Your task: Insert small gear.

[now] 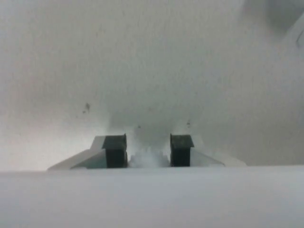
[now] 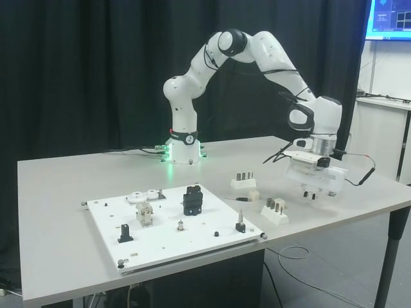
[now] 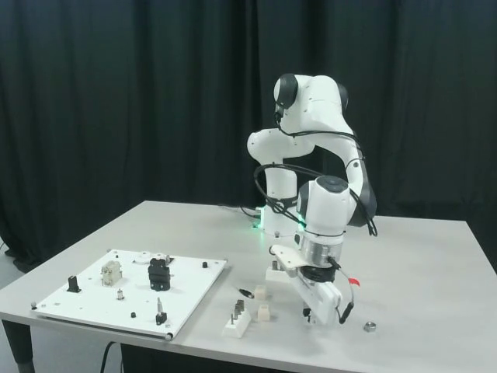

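Observation:
In the wrist view my gripper (image 1: 148, 151) shows two black fingertips (image 1: 115, 151) with a small white toothed part, the small gear (image 1: 148, 159), filling the gap between them. From the room views the gripper (image 2: 311, 194) (image 3: 311, 314) hangs just above the grey table (image 2: 64, 179) at its right side, pointing down. The gear itself is hidden in both room views. The white assembly board (image 2: 192, 244) (image 3: 194, 291) lies to the left, well apart from the gripper.
Two white holders with grey pegs (image 2: 243, 181) (image 2: 275, 209) stand between board and gripper. The board carries a black block (image 2: 192, 199), white round parts (image 2: 144, 195) and small posts. A small nut-like piece (image 3: 370, 326) lies by the gripper, near the table edge.

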Robot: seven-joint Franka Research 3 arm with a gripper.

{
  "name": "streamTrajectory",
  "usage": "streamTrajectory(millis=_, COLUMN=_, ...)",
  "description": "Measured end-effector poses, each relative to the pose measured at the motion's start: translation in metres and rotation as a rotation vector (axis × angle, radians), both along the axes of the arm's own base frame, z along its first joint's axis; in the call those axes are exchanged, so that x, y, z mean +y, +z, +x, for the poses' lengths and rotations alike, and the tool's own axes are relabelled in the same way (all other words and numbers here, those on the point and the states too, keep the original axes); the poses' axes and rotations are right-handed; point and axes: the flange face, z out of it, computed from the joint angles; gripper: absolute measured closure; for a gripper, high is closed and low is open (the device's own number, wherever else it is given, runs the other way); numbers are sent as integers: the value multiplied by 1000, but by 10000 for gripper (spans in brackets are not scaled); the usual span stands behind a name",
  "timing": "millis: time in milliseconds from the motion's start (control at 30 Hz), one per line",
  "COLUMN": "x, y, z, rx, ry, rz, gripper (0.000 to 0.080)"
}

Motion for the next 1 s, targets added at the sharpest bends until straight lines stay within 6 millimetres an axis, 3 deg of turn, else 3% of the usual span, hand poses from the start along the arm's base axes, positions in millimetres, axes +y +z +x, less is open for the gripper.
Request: streamTrajectory(millis=1000, x=-7, y=10, z=6, rx=11, ry=-3, rz=-13, gripper=611)
